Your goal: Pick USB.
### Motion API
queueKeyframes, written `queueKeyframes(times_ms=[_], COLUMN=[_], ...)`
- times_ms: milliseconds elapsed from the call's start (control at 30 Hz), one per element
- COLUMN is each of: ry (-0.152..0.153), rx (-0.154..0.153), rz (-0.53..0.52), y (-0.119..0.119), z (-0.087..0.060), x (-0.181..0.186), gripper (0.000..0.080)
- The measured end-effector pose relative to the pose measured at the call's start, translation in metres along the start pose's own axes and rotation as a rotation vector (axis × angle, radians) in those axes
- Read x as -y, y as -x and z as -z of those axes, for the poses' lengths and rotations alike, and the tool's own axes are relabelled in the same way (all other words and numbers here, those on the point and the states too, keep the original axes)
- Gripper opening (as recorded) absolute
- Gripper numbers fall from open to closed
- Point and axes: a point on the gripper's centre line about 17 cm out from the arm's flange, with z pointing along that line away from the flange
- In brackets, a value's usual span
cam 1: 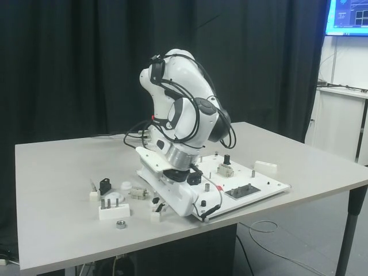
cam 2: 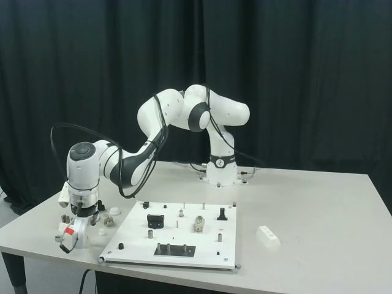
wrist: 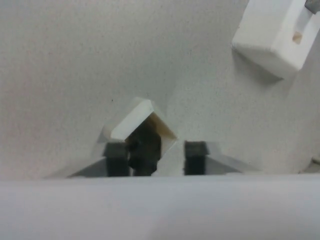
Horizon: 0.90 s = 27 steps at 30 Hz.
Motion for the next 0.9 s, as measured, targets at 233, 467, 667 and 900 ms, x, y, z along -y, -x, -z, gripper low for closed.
queueKeyframes(times_ms=[233,467,667,900], ry=[0.000,0.002,0.005,0.001], rx=[0.000,-0.002,-0.013,-0.019], rz=[0.002,0.000,-0.007,-0.016], y=[0.000,-0.001,-0.008,-0.014], z=[-0.001,-0.001,0.004,0.019], x=[0.000,-0.001,-0.005,-0.010], gripper=[0.0200,0.0092,0.0092,0.0092])
